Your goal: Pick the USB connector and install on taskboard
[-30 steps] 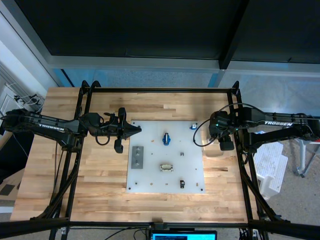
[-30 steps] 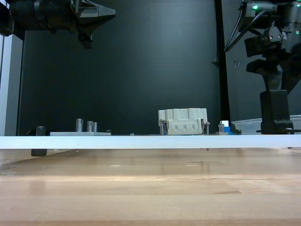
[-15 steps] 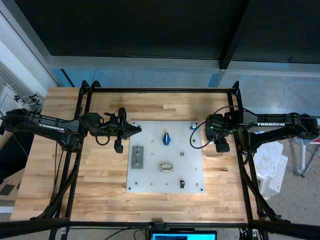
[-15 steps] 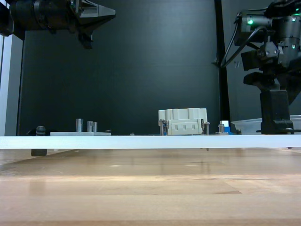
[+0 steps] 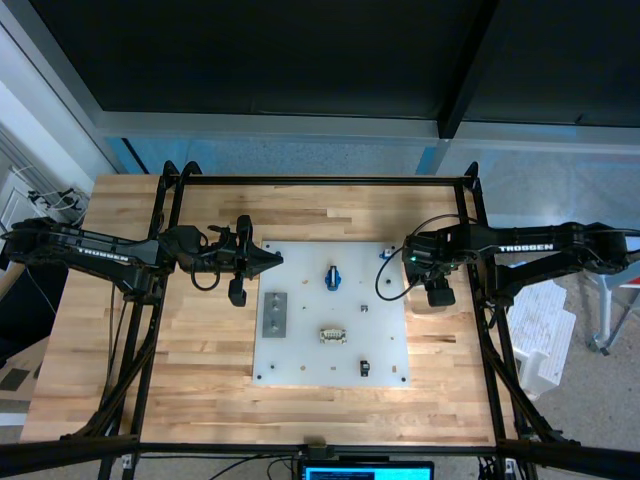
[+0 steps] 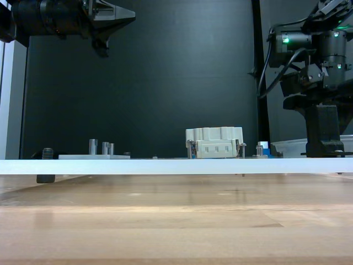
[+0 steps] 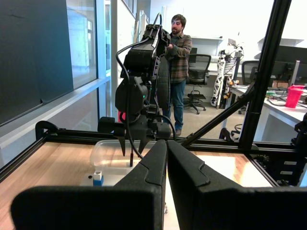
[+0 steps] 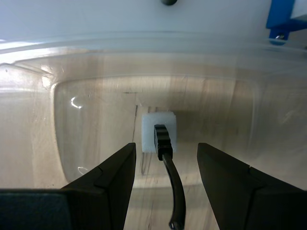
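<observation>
The USB connector, a black plug with a black cable, stands in a small white block inside a clear plastic tray. My right gripper is open and points down into that tray, one finger on each side of the plug without touching it. In the high view the right gripper hangs over the tray just past the right edge of the taskboard. My left gripper is shut and empty, held high over the board's left edge, also visible as the left gripper.
On the white plate stand a grey metal block, a blue part, a beige socket and a small black fitting. Another small blue piece sits near the tray. Black frame rails border the table.
The right arm has lowered its wrist and shifted a little to the left over the tray. The left arm has not moved.
</observation>
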{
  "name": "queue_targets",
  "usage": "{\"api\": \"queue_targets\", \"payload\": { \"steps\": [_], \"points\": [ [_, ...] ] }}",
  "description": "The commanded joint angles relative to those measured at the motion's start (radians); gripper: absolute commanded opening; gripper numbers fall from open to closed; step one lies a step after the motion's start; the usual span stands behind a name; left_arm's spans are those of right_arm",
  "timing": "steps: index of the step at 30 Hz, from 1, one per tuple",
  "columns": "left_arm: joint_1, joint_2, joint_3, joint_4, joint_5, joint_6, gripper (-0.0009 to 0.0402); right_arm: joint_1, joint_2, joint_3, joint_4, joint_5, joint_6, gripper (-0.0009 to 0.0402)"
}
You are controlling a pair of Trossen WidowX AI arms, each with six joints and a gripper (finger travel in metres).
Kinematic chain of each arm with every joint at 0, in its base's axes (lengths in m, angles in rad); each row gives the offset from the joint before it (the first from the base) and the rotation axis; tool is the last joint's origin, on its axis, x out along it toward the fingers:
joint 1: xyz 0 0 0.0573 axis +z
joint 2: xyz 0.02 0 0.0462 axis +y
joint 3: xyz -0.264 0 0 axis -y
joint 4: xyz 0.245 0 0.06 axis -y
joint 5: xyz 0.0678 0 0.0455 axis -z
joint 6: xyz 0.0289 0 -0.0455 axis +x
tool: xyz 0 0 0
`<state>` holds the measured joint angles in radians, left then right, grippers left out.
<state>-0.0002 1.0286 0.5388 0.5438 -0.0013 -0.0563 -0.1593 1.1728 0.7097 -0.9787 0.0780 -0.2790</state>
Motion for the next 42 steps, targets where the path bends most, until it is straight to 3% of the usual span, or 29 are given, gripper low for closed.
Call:
{"api": "queue_targets", "payload": {
  "steps": [1,16,25,42],
  "points": [
    [0.000,0.000,0.000,0.000,0.000,0.000,0.0000,0.000,0.012,-0.001,0.002,0.000,-0.002,0.0167],
    [0.000,0.000,0.000,0.000,0.000,0.000,0.0000,0.000,0.013,-0.008,0.019,0.001,-0.017,0.0080],
    [0.000,0.000,0.000,0.000,0.000,0.000,0.0000,0.000,-0.002,-0.008,0.015,0.001,-0.019,-0.0003],
    [0.000,0.000,0.000,0.000,0.000,0.000,0.0000,0.000,-0.142,-0.033,-0.011,0.008,-0.044,0.0000]
  ]
}}
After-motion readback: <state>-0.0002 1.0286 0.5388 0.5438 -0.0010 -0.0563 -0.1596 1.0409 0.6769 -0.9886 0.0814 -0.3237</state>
